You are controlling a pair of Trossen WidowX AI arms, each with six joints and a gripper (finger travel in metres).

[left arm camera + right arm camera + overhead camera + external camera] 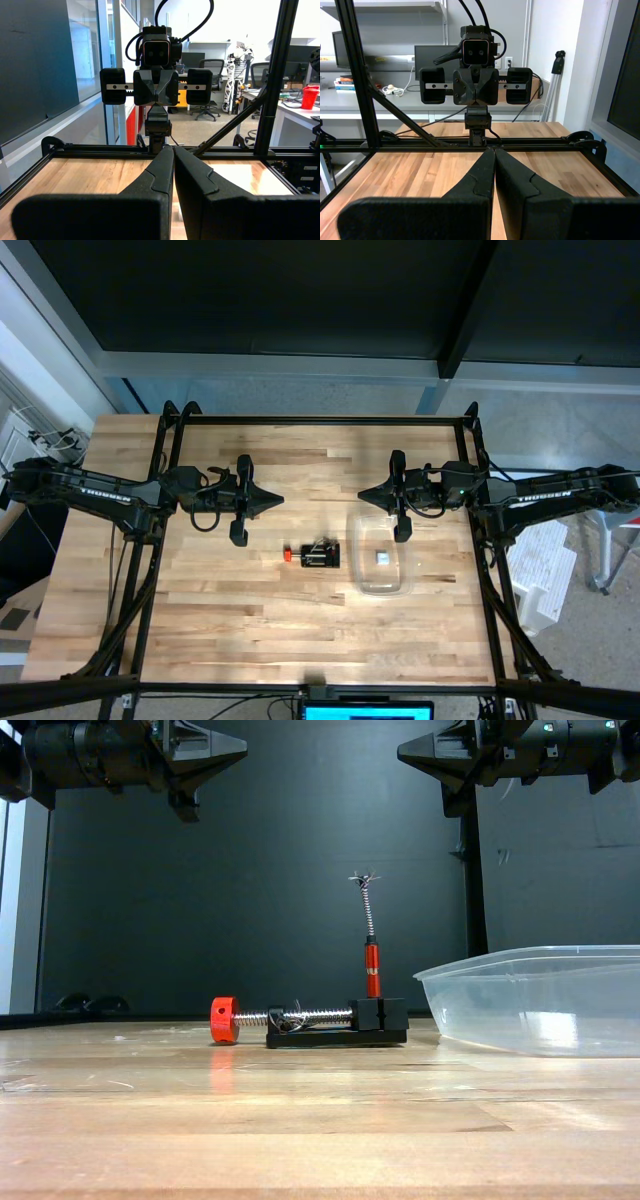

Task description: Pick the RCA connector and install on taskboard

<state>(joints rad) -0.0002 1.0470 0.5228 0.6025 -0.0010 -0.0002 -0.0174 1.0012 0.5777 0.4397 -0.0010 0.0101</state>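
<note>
The taskboard (322, 556), a small black block with a red stub at one end, lies on the bench (200, 620) beside a clear tray (384, 591). The left hand (278, 502) and the right hand (362, 494) hang high above the bench, each with its fingers together.

- White "TROSSEN" lettering is running along the left arm (100, 495), outboard of the left gripper (278, 502), which is hovering left of centre.
- The same word is showing on the right arm (545, 495), behind the right gripper (362, 494), which is hovering right of centre.
- Nothing else is reading clearly.
</note>
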